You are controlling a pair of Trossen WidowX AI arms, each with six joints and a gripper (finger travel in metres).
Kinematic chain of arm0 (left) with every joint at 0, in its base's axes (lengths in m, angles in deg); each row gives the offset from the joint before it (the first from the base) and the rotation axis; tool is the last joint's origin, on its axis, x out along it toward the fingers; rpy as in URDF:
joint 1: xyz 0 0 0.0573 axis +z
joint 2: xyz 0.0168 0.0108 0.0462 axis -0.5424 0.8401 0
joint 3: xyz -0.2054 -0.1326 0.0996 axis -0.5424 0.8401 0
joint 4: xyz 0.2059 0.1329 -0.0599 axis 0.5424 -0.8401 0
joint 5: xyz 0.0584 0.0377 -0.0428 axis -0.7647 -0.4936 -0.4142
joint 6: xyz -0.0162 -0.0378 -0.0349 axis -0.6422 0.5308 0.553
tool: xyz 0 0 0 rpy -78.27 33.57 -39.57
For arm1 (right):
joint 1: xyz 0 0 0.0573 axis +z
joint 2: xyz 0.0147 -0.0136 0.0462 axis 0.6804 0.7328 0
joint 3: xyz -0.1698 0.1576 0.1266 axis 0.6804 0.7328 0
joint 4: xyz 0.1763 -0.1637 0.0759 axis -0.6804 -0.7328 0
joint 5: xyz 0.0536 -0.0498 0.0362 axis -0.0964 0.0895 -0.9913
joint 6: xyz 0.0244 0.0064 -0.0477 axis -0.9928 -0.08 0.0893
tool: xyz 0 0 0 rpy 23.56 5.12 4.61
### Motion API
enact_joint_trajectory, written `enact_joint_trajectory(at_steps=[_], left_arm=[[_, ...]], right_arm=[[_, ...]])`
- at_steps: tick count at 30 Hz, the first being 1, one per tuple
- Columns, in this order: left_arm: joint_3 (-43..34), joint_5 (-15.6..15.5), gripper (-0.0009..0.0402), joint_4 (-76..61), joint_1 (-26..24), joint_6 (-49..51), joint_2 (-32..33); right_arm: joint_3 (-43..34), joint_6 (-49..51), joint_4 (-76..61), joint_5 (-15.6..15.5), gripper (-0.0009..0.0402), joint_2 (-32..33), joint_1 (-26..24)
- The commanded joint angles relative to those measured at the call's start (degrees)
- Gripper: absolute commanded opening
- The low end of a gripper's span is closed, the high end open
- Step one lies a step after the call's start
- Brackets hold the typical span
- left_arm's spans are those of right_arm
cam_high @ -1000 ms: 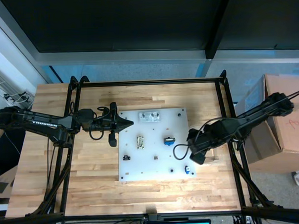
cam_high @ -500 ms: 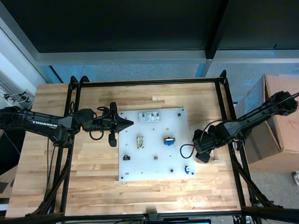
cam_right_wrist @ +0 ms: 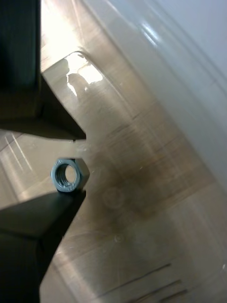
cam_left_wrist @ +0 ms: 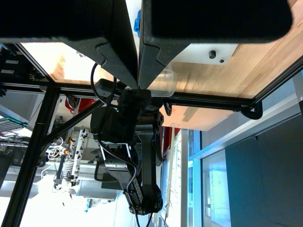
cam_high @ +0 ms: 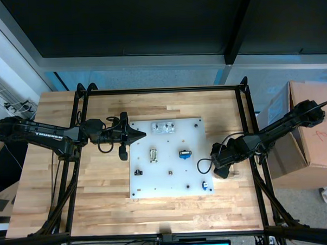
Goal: Unfasten the M12 nut and place it in the container
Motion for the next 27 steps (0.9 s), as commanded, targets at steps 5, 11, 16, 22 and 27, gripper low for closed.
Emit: enact_joint_trajectory(at_steps=[5, 11, 16, 22, 27], left_arm=[[0.0, 0.0, 0.0000, 0.0, 0.0, 0.0, 0.0], [0.0, 0.0, 0.0000, 0.0, 0.0, 0.0, 0.0], [0.0, 0.0, 0.0000, 0.0, 0.0, 0.0, 0.0], [0.0, 0.0, 0.0000, 0.0, 0.0, 0.0, 0.0], [0.0, 0.0, 0.0000, 0.0, 0.0, 0.0, 0.0]], right_arm=[[0.0, 0.1, 1.8, 0.0, 0.0276, 0.3, 0.0], [0.0, 0.1, 1.9, -0.2, 0.0312, 0.2, 0.0], [0.0, 0.0, 1.9, -0.2, 0.0304, 0.2, 0.0], [-0.2, 0.2, 1.7, -0.7, 0.0282, 0.2, 0.0], [-3.0, 0.7, -3.3, -0.7, 0.0260, -0.2, 0.0]])
